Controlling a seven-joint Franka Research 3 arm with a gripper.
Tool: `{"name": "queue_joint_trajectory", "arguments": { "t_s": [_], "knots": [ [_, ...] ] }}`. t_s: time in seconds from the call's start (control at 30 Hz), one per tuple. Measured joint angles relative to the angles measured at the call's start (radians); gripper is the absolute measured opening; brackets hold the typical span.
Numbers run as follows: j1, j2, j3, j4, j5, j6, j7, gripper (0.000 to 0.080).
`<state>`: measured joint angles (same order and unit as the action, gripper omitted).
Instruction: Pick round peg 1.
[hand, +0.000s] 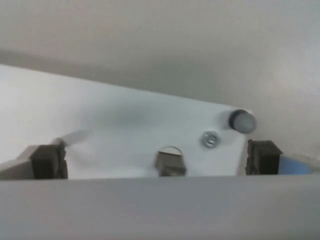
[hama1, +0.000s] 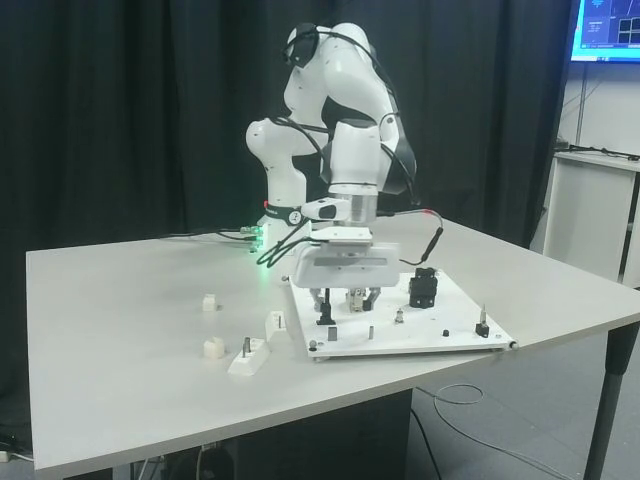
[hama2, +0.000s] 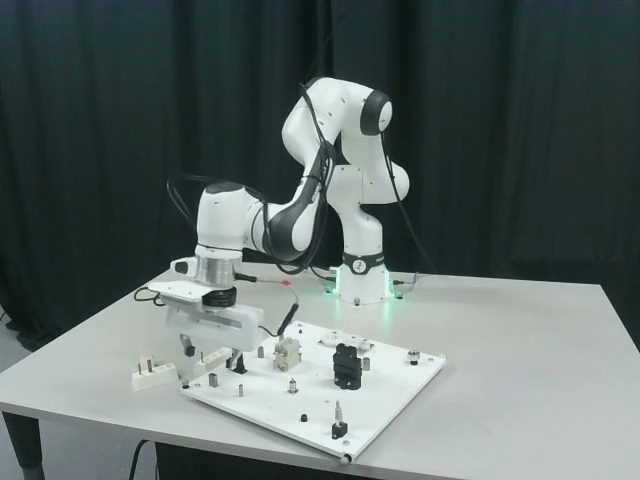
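In the wrist view a short grey round peg (hand: 170, 162) stands upright on the white board (hand: 125, 115). My gripper (hand: 155, 161) is open around it, with one black fingertip (hand: 48, 161) far to one side and the other fingertip (hand: 262, 157) far to the opposite side. Neither pad touches the peg. In the first room view the gripper (hama1: 345, 299) hangs low over the near left part of the board (hama1: 440, 338). The second room view shows the gripper (hama2: 213, 353) just above the board's left corner (hama2: 390, 398).
A grey round knob (hand: 242, 121) and a small metal nut (hand: 210, 139) sit on the board close to the peg. A black block (hama1: 423, 289) and several thin pins stand further along the board. Small white blocks (hama1: 250, 356) lie on the table beside it.
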<state>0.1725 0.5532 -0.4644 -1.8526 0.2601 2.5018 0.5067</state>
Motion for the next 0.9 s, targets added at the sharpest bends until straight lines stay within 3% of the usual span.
{"name": "queue_joint_trajectory", "arguments": {
  "t_s": [0.4,0.6,0.9],
  "knots": [
    [-0.012,-0.003,-0.073,0.000,-0.058,-0.074,0.066,0.0800],
    [-0.045,-0.011,-0.079,-0.002,-0.102,-0.097,0.071,0.0800],
    [-0.085,-0.019,-0.078,-0.005,-0.124,-0.131,0.048,0.0800]
  ]
}}
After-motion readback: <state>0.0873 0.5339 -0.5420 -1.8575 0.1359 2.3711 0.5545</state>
